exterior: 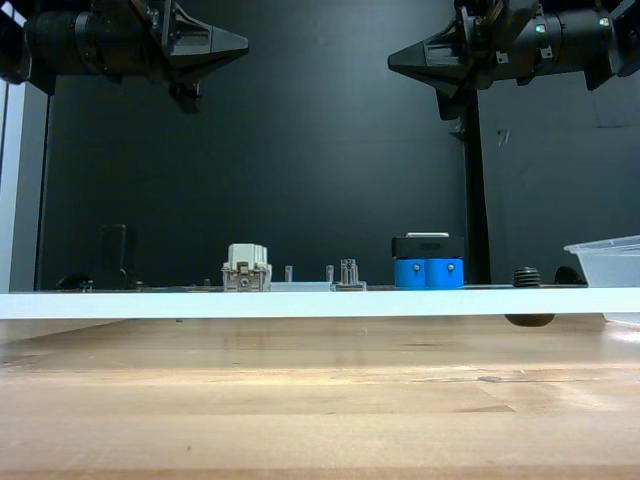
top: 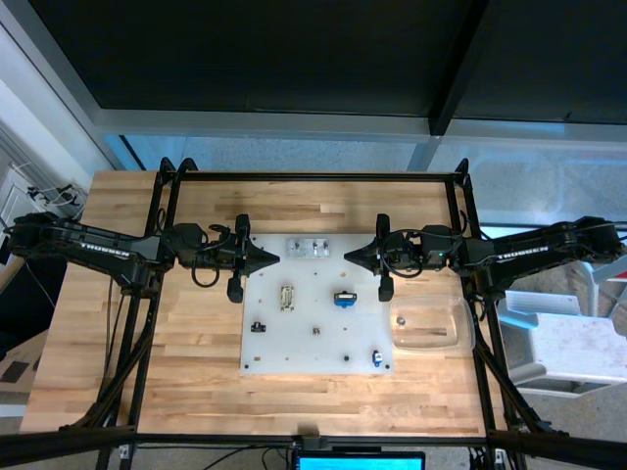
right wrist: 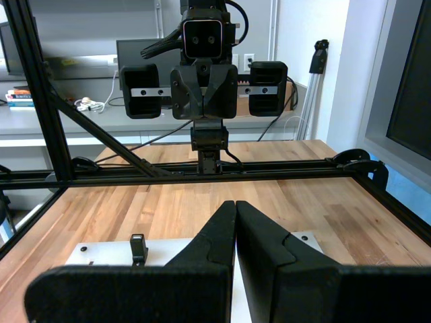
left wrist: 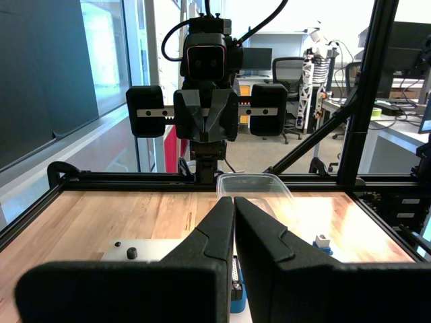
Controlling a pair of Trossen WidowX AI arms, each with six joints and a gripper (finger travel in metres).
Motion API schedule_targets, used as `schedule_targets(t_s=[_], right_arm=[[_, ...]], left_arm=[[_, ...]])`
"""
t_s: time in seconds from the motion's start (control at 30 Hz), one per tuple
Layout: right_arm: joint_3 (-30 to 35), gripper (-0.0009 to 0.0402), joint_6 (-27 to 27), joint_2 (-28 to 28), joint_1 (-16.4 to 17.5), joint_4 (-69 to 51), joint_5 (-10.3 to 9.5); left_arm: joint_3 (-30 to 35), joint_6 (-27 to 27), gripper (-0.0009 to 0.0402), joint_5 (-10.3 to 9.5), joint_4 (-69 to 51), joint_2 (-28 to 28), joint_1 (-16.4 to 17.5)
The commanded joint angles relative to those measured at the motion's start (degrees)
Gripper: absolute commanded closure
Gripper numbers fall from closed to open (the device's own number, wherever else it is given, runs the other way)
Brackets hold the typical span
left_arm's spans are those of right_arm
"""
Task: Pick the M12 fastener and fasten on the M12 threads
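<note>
Lying in the clear tray [top: 443,335] beside the white board [top: 294,338], the M12 fastener [top: 400,318] was judged light, rigid and slippery, best pinched across its outer flanks, while the stud [exterior: 527,277] was found bare and the left gripper [top: 276,259] and right gripper [top: 346,255] were noted high above the board, jaws pressed together.

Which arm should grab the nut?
Right, likely. The nut lies in the clear tray by the board's right edge, near the stud, nearer the right gripper; the left gripper hangs over the board's left edge. Both shut.

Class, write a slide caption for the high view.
Left gripper and right gripper, both shut, face each other above the board; nut in tray.
</note>
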Motion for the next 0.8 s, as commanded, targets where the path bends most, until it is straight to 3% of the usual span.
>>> schedule_targets(t_s=[0.03, 0.43, 0.5, 0.63, 0.7, 0.8], right_arm=[[0.04, 0.0393, 0.66, 0.02, 0.15, 2.71, -2.99], [0.02, 0.0393, 0.63, 0.02, 0.17, 2.54, -3.21], [0.2, 0.0393, 0.44, -0.02, 0.2, 1.6, -4.81], [3.21, 0.0393, -0.63, -0.57, 0.35, -9.25, -6.45], [5.66, 0.0393, -1.84, -0.57, 0.63, -16.76, -8.37], [10.01, 0.0393, -4.42, -0.57, 1.46, -29.4, -8.92]], left_arm=[[0.02, 0.0, 0.0393, 0.02, 0.0, 0.0, 0.02], [0.02, 0.0, 0.0393, 0.02, 0.0, 0.0, 0.0], [0.02, 0.0, 0.0393, 0.02, 0.0, 0.0, 0.02], [0.02, 0.0, 0.0393, 0.02, 0.0, 0.0, 0.0], [0.02, 0.0, 0.0393, 0.02, 0.0, 0.0, 0.0], [0.02, 0.0, 0.0393, 0.02, 0.0, 0.0, 0.0]])
